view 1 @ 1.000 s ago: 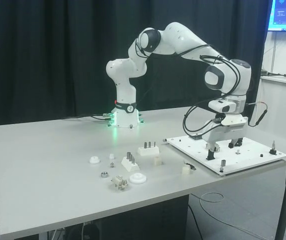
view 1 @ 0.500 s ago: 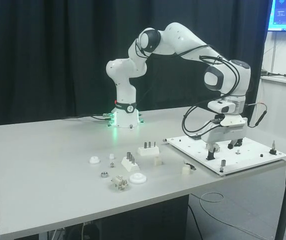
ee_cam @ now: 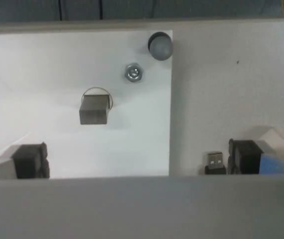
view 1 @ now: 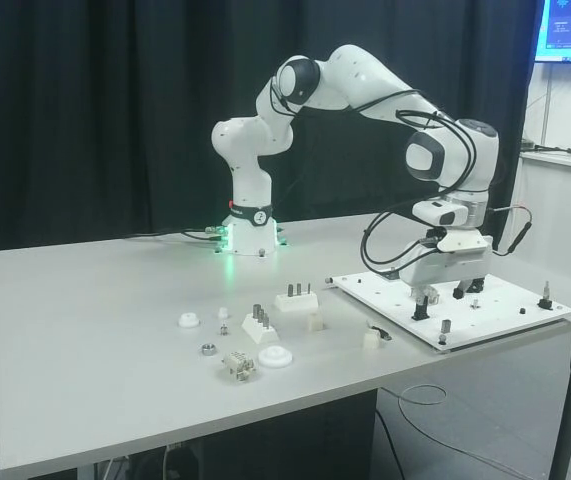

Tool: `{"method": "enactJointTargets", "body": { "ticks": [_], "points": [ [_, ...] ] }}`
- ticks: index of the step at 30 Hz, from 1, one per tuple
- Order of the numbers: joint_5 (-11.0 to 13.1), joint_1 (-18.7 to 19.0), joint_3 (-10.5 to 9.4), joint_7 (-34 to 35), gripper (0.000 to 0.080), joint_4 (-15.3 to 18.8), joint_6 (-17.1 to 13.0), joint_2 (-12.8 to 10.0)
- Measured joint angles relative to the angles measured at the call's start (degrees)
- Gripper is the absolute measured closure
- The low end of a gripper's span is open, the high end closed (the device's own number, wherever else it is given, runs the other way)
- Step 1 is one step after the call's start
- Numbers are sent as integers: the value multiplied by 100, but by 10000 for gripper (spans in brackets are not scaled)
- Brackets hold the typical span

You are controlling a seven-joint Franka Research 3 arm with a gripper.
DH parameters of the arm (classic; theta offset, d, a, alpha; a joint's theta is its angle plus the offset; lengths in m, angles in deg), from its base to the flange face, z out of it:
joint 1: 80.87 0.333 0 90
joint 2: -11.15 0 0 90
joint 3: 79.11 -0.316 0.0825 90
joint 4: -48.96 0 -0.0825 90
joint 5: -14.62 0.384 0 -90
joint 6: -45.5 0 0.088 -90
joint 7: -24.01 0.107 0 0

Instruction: Pick BNC.

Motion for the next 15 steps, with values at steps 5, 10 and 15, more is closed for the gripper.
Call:
{"method": "enactJointTargets", "body": {
  "ticks": [5,10,15],
  "points": [
    [0,-1,19,0,3,0,-12,0],
    [0,-6,22,0,3,0,-29,0],
    [0,-16,23,0,3,0,-50,-5]
  ]
}}
